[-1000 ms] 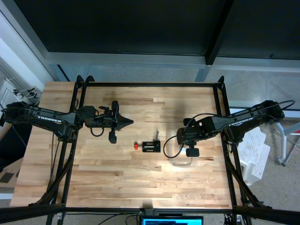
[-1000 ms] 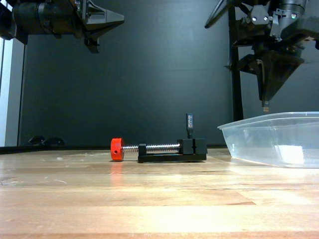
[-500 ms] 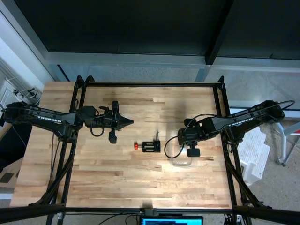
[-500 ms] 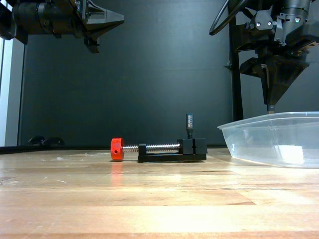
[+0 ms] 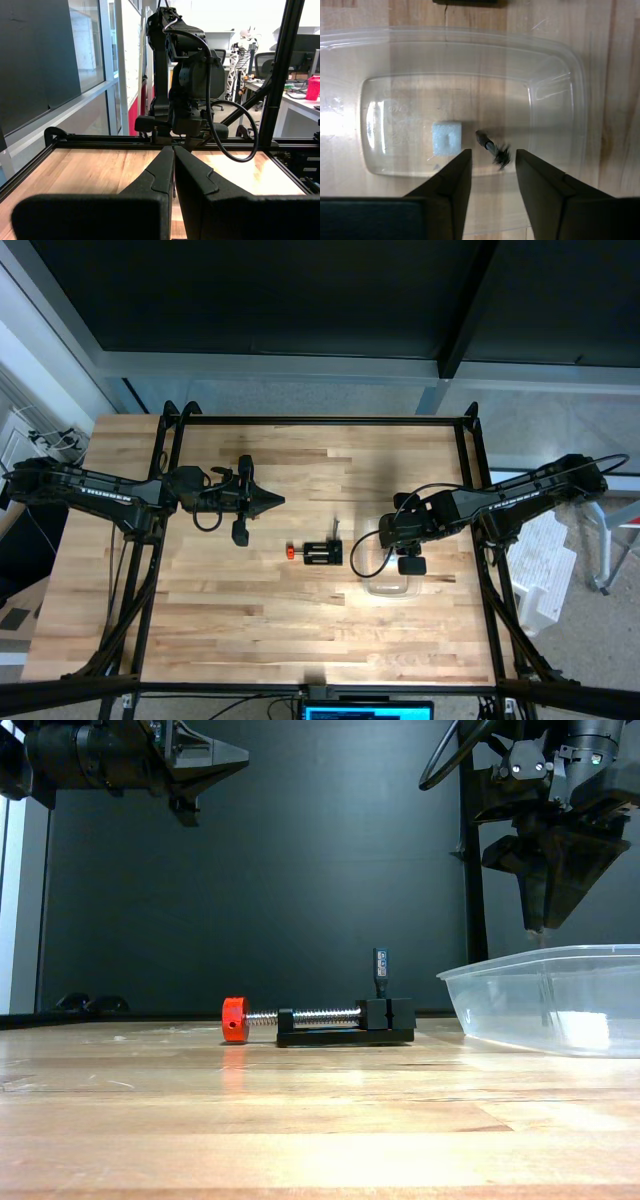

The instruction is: Remove the USB-C connector from taskboard and place in the container

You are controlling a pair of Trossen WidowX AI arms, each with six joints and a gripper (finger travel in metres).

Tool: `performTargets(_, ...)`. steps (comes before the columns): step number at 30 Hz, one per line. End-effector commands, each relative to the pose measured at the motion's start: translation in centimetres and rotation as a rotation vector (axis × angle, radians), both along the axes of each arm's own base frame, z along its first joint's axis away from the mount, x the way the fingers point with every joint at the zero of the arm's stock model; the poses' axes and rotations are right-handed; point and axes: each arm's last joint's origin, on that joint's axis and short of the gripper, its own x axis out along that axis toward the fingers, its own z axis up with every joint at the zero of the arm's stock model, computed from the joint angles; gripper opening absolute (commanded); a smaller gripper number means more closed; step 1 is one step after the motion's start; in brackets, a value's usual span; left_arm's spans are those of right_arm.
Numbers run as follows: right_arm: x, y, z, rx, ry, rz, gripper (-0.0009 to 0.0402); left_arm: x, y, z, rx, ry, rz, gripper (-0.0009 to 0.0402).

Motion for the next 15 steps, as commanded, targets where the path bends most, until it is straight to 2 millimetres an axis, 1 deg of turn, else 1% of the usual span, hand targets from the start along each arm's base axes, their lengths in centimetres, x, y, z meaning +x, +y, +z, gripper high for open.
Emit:
performTargets(1, 0.03, 0.02, 0.03, -0.001, -0.005, -0.016, 0.0157, 0.01, 0.00, 0.01, 0.000, 0.000, 0.000, 0.0000)
performTargets(8, -0.11, 0.17, 0.26, 0.011, -0.018, -0.029, 0.0193, 0.00, 0.00, 0.01, 0.000, 0.000, 0.000, 0.0000)
performTargets(15, -0.25, 0.24, 0.47, 0.015, -0.028, -0.028, 0.0201, 0.00, 0.00, 0.01, 0.000, 0.000, 0.000, 0.0000)
